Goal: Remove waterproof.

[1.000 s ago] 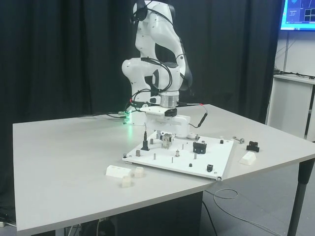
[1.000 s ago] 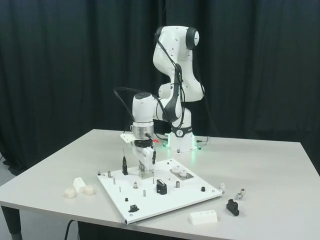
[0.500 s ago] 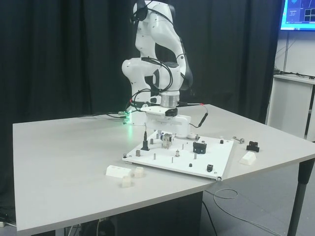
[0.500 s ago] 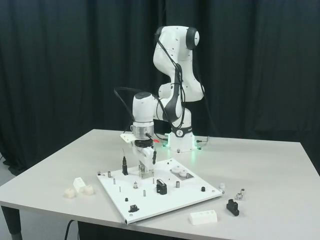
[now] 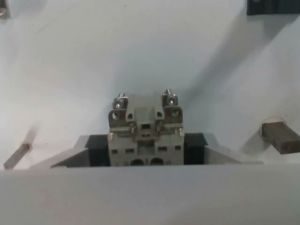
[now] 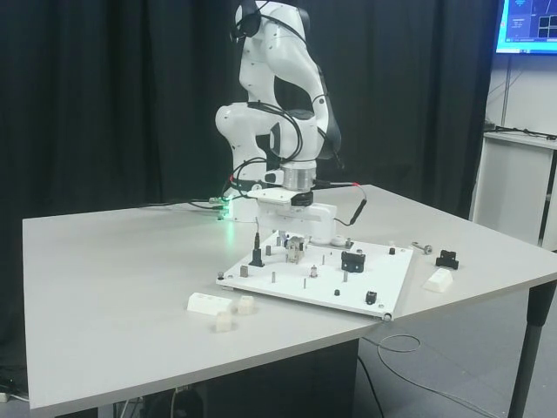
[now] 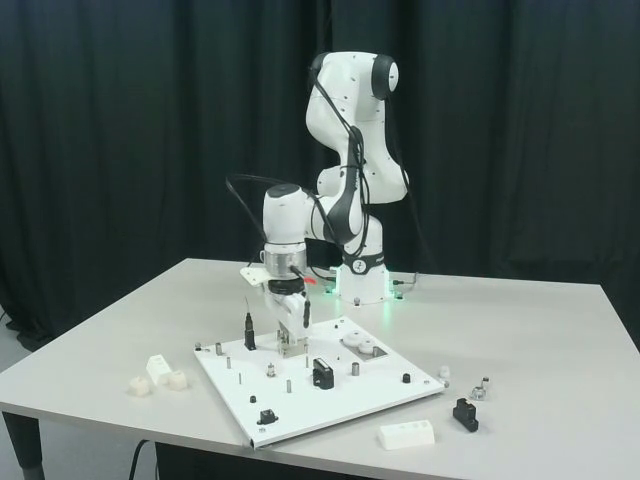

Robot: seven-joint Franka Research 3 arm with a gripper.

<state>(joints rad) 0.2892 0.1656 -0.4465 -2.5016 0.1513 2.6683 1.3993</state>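
The waterproof connector (image 5: 145, 126) is a small grey block with two screws on top. My gripper (image 5: 146, 151) is shut on it, one black pad (image 5: 97, 151) pressed on each side. Both hang low over the white board (image 5: 140, 47), which carries pegs and small parts. In the first room view the gripper (image 6: 296, 250) is over the board's (image 6: 387, 274) back left part, beside a black upright probe (image 6: 256, 248). The second room view shows the gripper (image 7: 289, 343) just above the board (image 7: 385, 392); whether the connector touches the board I cannot tell.
A black block (image 6: 352, 260) and several short pegs stand on the board. White blocks (image 6: 209, 303) lie on the grey table left of it. A white block (image 6: 439, 279) and a black clip (image 6: 447, 258) lie to its right, near the table edge.
The wrist and gripper have shifted very slightly, still shut on the connector. Nothing else on the table has moved.
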